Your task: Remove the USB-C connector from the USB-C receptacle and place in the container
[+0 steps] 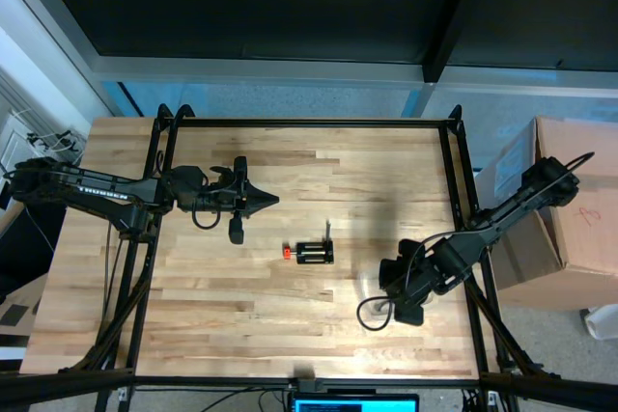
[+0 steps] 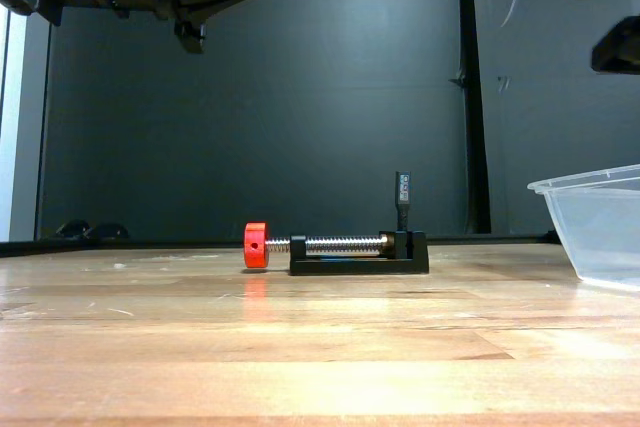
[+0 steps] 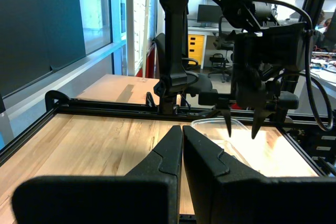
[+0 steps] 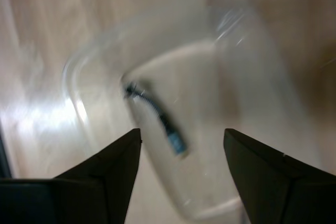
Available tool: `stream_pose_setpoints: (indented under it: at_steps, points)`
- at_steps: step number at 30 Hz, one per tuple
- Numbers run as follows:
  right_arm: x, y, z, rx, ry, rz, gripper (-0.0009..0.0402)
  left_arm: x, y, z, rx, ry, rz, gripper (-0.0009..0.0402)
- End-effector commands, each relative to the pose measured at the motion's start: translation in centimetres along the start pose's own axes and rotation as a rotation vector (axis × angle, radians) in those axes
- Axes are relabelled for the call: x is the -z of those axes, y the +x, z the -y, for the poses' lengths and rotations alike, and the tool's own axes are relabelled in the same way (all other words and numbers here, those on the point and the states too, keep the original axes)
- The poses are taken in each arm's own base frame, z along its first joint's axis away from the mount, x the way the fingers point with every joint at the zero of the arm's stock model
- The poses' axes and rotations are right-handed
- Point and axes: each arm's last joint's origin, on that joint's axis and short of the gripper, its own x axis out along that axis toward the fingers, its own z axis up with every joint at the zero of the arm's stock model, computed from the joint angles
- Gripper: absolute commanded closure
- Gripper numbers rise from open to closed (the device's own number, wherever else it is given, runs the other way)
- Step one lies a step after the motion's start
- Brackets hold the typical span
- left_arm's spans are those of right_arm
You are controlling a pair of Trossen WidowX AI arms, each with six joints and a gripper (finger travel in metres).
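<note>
USB-C connector (image 4: 155, 111) lay free on the floor of the container (image 4: 79, 72), flat and askew, clear of its seat and touched by nothing. It showed as a slim dark piece with a bluish end and a paler tip; blur hid finer detail. The right gripper (image 4: 182, 132) hung directly above it, over the clear tub, with its fingers spread wide and nothing between them.

Near the middle of the wooden surface (image 1: 241, 315), well apart from the container, stood a small black vise (image 2: 358, 252) with a red knob (image 2: 256, 245). It clamped a short upright dark piece, apparently the USB-C receptacle (image 2: 403, 192).

The left gripper (image 3: 182, 129) hovered high on the far side of the vise, its fingers pressed together on nothing.

By the look of things, the placing step was done. The next move would call only for the right arm to rise straight out without knocking the tub's rim.
</note>
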Motion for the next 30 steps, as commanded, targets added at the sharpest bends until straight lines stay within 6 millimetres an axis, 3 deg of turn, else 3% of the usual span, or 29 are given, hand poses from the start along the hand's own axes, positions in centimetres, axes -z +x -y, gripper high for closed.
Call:
stream_pose_setpoints:
  at_steps: [1,12,21,27,30]
  points:
    - [-0.6,-1.1,0.6,-0.009,0.011,0.091,0.0162,0.0,0.0,0.0,0.0,0.0,0.001,0.0393]
    - [-3.8,-4.0,4.3,-0.037,-0.081,0.317,0.0232,0.0,0.0,0.0,0.0,0.0,0.0,0.0393]
    - [-6.9,-6.6,8.5,-0.008,-0.107,0.627,0.0323,0.0,0.0,0.0,0.0,0.0,0.0,0.0393]
    - [-7.0,-7.4,11.3,-0.059,-0.122,0.82,0.0398,0.0,0.0,0.0,0.0,0.0,0.0,0.0393]
    - [-6.6,-7.3,12.5,-0.086,-0.119,0.905,0.039,0.0,0.0,0.0,0.0,0.0,0.001,0.0393]
